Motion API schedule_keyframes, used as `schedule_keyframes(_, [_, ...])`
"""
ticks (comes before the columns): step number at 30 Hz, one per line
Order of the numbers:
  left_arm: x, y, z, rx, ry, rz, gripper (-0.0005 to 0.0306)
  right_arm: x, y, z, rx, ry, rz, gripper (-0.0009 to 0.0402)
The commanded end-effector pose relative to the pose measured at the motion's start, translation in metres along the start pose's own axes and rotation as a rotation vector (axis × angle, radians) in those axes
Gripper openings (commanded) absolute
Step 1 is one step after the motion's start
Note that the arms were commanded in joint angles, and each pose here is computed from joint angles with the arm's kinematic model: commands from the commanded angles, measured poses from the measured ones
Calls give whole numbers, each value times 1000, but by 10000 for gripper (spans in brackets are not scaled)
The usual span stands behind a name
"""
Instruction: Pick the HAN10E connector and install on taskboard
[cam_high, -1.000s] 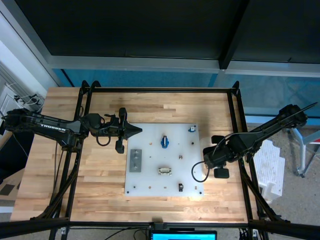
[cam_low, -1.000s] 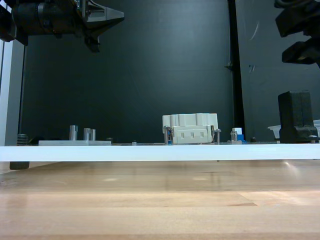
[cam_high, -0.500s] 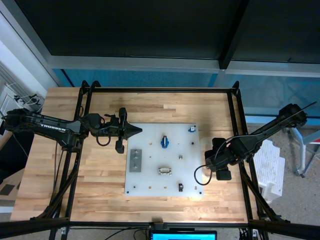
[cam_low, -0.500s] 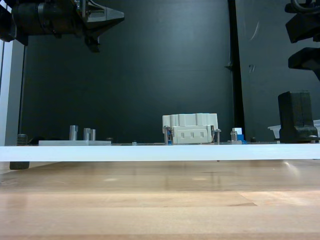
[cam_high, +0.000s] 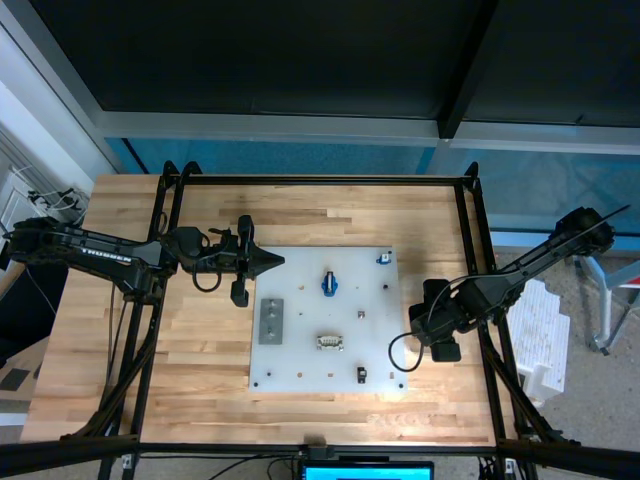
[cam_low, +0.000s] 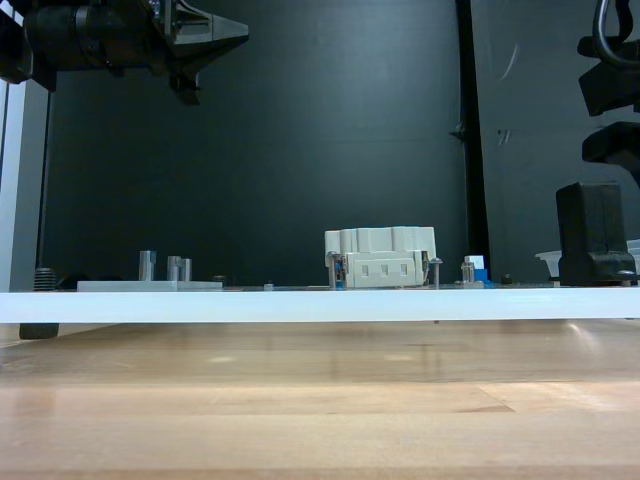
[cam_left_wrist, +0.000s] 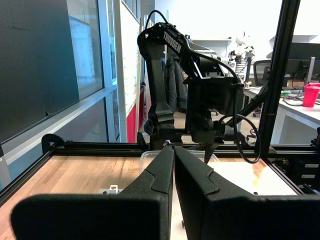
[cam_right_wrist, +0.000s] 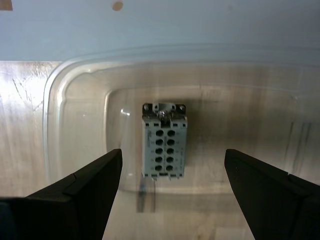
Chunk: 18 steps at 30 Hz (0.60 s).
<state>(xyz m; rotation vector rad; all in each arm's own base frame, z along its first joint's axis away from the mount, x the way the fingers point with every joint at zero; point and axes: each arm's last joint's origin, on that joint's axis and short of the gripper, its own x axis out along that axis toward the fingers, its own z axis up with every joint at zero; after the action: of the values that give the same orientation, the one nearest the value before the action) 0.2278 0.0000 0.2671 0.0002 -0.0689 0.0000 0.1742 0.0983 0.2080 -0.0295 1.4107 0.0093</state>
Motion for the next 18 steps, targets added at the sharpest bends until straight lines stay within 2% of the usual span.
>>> schedule_keyframes(1, [0, 0, 0, 0, 0, 0, 1, 4, 0, 0, 1, -4, -17, 287])
schedule_keyframes(6, [0, 0, 0, 0, 0, 0, 1, 10, 0, -4, 10, 4, -27, 287])
schedule_keyframes(11, [0, 0, 0, 0, 0, 0, 1, 15, 1, -5, 19, -9, -19, 287])
schedule_keyframes(18, [0, 0, 0, 0, 0, 0, 1, 23, 3, -5, 20, 6, -25, 287])
